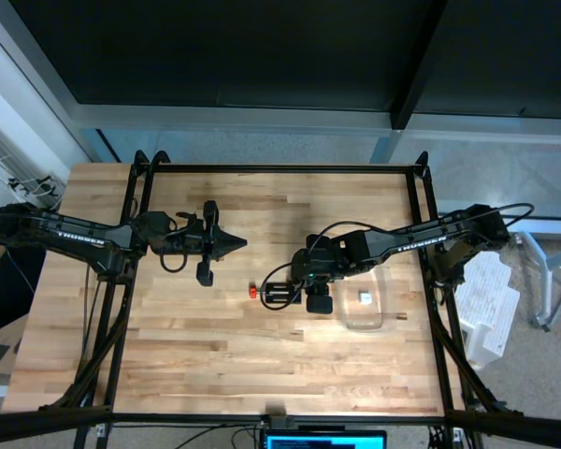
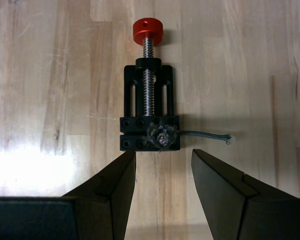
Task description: Remove the USB-C connector from taskboard and place in the container
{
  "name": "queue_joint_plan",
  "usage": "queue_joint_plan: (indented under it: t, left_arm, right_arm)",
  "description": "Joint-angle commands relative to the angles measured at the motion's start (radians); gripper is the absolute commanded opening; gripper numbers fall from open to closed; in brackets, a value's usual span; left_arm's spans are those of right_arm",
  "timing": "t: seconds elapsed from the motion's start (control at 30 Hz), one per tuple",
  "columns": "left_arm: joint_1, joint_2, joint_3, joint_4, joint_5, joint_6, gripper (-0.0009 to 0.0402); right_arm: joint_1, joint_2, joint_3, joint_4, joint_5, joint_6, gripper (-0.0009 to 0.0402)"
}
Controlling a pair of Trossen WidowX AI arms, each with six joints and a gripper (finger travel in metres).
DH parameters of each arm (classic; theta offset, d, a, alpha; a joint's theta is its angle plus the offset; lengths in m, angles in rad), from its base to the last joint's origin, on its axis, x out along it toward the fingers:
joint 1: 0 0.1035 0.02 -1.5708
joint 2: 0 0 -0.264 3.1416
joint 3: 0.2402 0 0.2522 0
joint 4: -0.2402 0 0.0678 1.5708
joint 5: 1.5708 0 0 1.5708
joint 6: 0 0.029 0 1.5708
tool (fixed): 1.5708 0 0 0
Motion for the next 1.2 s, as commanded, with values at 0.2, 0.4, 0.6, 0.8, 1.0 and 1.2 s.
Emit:
queue_joint_plan:
  t: [0.2, 0.4, 0.6, 0.8, 1.0, 1.2]
  left_arm:
    - [0.000, 0.000, 0.000, 0.000, 0.000, 0.000, 0.0000]
    - [0.000, 0.000, 0.000, 0.000, 0.000, 0.000, 0.0000]
    - [0.000, 0.000, 0.000, 0.000, 0.000, 0.000, 0.0000]
    - [0.000, 0.000, 0.000, 0.000, 0.000, 0.000, 0.0000]
    - [0.000, 0.000, 0.000, 0.000, 0.000, 0.000, 0.0000]
    - [0.000, 0.000, 0.000, 0.000, 0.000, 0.000, 0.0000]
  right_arm:
    - [0.001, 0.037, -0.001, 0.036, 0.018, -0.003, 0.0153]
    - [0.004, 0.053, -0.001, 0.049, 0.018, -0.004, 0.0153]
    - [0.006, 0.082, -0.001, 0.065, 0.018, -0.009, 0.0153]
    - [0.009, 0.087, -0.001, 0.066, 0.026, -0.008, 0.0153]
    - [0.010, 0.099, -0.003, 0.072, 0.026, -0.016, 0.0135]
    - [0.011, 0.106, -0.003, 0.086, 0.025, -0.027, 0.0111]
